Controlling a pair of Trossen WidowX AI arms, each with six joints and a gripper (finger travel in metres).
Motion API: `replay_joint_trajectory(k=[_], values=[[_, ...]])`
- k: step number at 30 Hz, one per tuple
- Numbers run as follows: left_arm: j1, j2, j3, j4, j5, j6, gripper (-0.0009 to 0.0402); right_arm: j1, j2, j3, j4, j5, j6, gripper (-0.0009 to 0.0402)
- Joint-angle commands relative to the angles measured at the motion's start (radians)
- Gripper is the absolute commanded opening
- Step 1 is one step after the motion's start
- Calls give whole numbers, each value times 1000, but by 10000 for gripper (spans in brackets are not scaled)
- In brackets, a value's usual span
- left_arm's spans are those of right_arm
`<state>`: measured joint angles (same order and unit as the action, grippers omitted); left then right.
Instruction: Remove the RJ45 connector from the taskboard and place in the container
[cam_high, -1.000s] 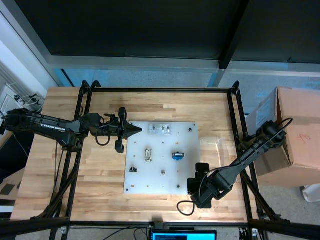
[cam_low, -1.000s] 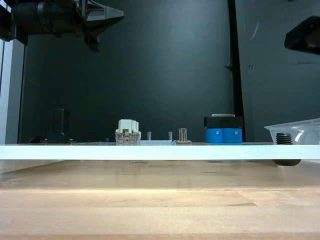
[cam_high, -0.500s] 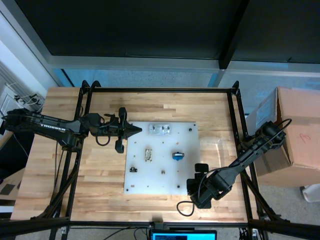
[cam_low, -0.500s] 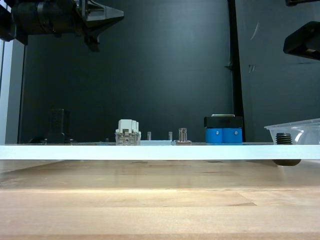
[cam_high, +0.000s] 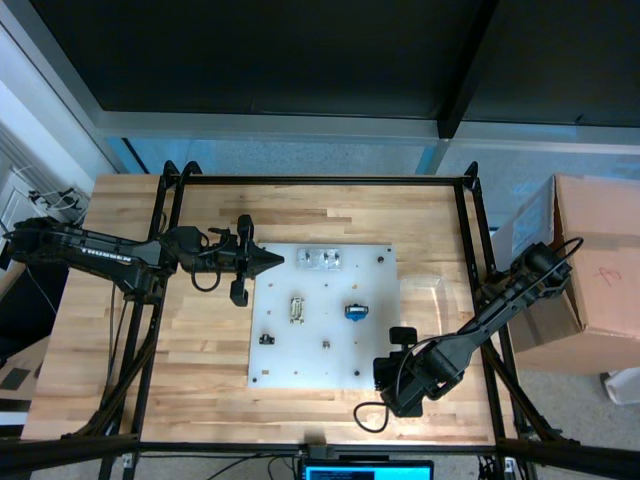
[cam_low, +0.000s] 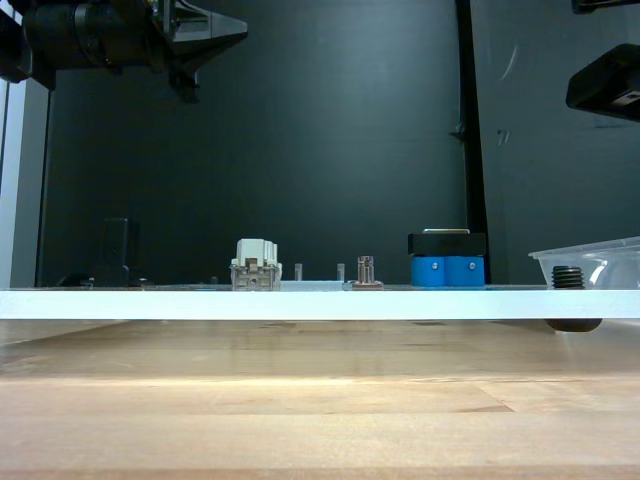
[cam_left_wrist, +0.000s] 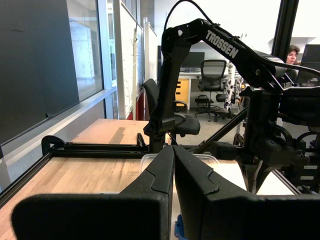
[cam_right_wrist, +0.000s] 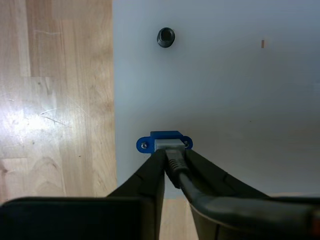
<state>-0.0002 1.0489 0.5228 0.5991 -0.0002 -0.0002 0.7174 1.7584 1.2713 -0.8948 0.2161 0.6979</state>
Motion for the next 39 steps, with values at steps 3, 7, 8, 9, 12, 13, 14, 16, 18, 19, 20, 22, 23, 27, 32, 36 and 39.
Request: replay_joint_trajectory(k=[3, 7, 8, 9, 12, 13, 14, 16, 18, 19, 20, 22, 23, 27, 32, 36, 39], values=[[0, 0, 0, 0, 0, 0, 0, 0, -2, 1, 0, -3, 0, -3], [0, 0, 0, 0, 0, 0, 0, 0, -2, 1, 0, -6, 0, 0], [0, 0, 0, 0, 0, 0, 0, 0, -3, 1, -1, -6, 0, -1], [0, 0, 0, 0, 0, 0, 0, 0, -3, 1, -1, -7, -2, 1], [0, 0, 0, 0, 0, 0, 0, 0, -13, 1, -3, -8, -3, 0], [0, 0, 0, 0, 0, 0, 0, 0, -18, 1, -5, -8, -3, 0], [0, 0, 0, 0, 0, 0, 0, 0, -24, 1, -5, -7, -3, 0], [0, 0, 0, 0, 0, 0, 0, -1, -37, 1, -6, -7, -3, 0], [0, 0, 0, 0, 0, 0, 0, -4, -52, 1, -16, -7, 0, 0], [0, 0, 0, 0, 0, 0, 0, -6, -60, 1, -22, -7, 1, 0], [0, 0, 0, 0, 0, 0, 0, -9, -68, 1, -28, -7, 0, 0], [0, 0, 0, 0, 0, 0, 0, -14, -85, 1, -41, -7, 0, 0], [0, 0, 0, 0, 0, 0, 0, -18, -95, 1, -43, -7, 0, 0], [0, 0, 0, 0, 0, 0, 0, -41, -146, 9, -59, -8, 0, 0], [0, 0, 0, 0, 0, 0, 0, -77, -210, 45, -152, -7, -1, 0], [0, 0, 0, 0, 0, 0, 0, -102, -246, 76, -208, -6, -3, 0], [0, 0, 0, 0, 0, 0, 0, -116, -261, 80, -214, -7, -3, 0]])
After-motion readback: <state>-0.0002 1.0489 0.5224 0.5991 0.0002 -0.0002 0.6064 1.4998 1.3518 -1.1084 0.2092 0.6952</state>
